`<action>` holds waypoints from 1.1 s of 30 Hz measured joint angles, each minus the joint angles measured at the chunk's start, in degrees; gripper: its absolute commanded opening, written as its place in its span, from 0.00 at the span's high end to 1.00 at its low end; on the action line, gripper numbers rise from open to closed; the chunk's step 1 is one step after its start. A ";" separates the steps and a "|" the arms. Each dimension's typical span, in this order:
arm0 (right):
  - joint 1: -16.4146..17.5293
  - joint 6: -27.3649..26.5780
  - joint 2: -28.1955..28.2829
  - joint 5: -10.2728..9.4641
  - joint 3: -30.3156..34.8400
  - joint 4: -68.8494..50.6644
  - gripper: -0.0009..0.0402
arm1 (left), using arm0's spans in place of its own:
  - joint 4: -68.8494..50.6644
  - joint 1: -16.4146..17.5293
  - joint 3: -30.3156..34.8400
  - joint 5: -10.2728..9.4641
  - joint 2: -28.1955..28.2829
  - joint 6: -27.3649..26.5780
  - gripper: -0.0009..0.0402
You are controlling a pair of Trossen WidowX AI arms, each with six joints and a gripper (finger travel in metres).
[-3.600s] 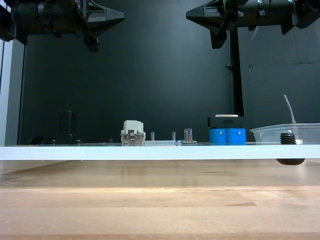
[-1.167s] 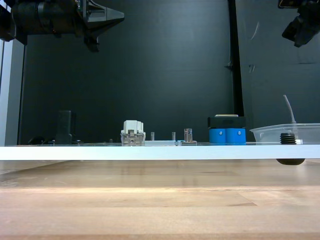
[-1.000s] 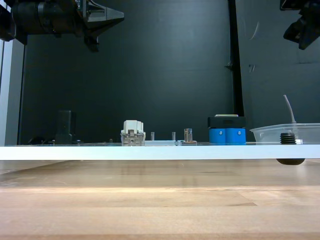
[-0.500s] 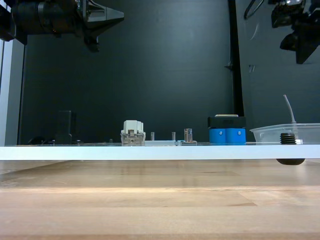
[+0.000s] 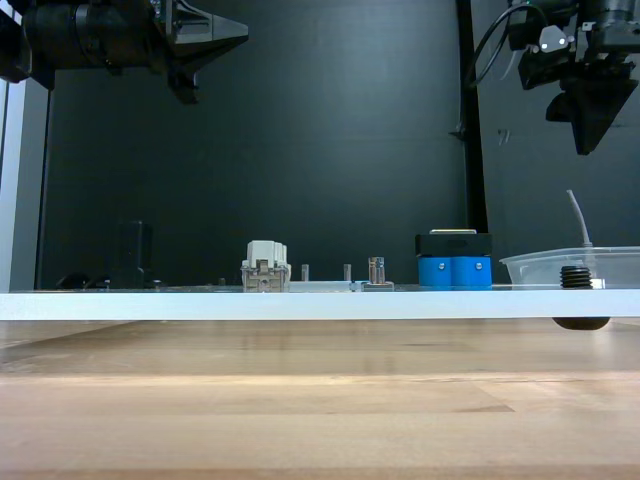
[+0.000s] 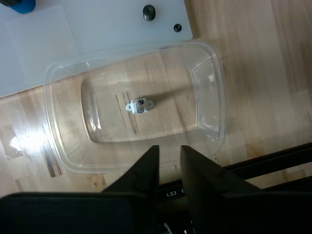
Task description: Pick the RJ45 connector and install on taskboard
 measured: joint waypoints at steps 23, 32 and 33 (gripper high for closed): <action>4.46 3.26 0.85 -1.57 -14.51 10.27 0.51 | -0.02 0.00 0.00 -0.02 0.00 0.00 0.98; 4.87 3.21 3.63 -1.57 -16.83 14.80 0.51 | 0.00 0.00 0.02 0.00 0.00 0.00 0.98; 4.94 3.21 4.02 -1.57 -16.85 15.26 0.51 | -0.02 0.00 0.00 0.00 0.00 0.00 0.98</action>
